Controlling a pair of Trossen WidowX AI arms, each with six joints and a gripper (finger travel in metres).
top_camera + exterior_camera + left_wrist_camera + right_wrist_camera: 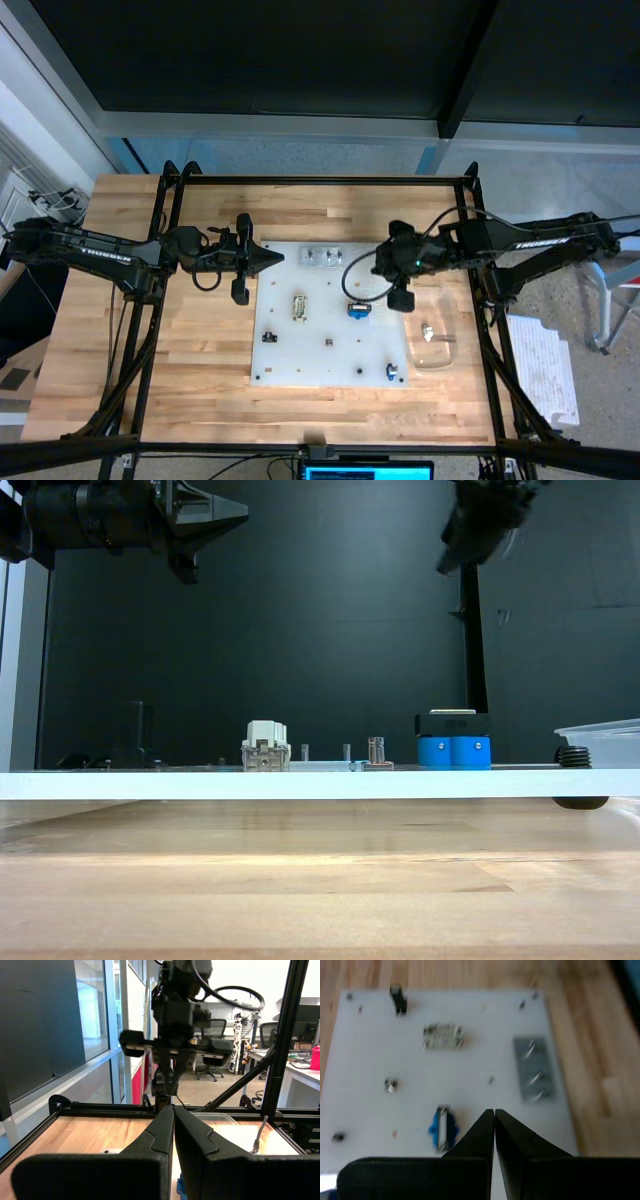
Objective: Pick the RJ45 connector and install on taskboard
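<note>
High view: right end effector (401,298) hangs over the board (300,350), left end effector (268,258) over its far left corner, both pressed together, empty. Where the connector lies cannot be told. Probably light and slippery, best pinched by its boot.

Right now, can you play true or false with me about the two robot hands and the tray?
1. The right gripper is shut with nothing in it. True.
2. The left gripper is wide open. False: its fingers are pressed together.
3. The left gripper touches the white board. False: it hangs high in the air.
4. A clear tray sits right of the white board. True.
5. The right gripper is inside the clear tray. False: it is up above the white board.
</note>
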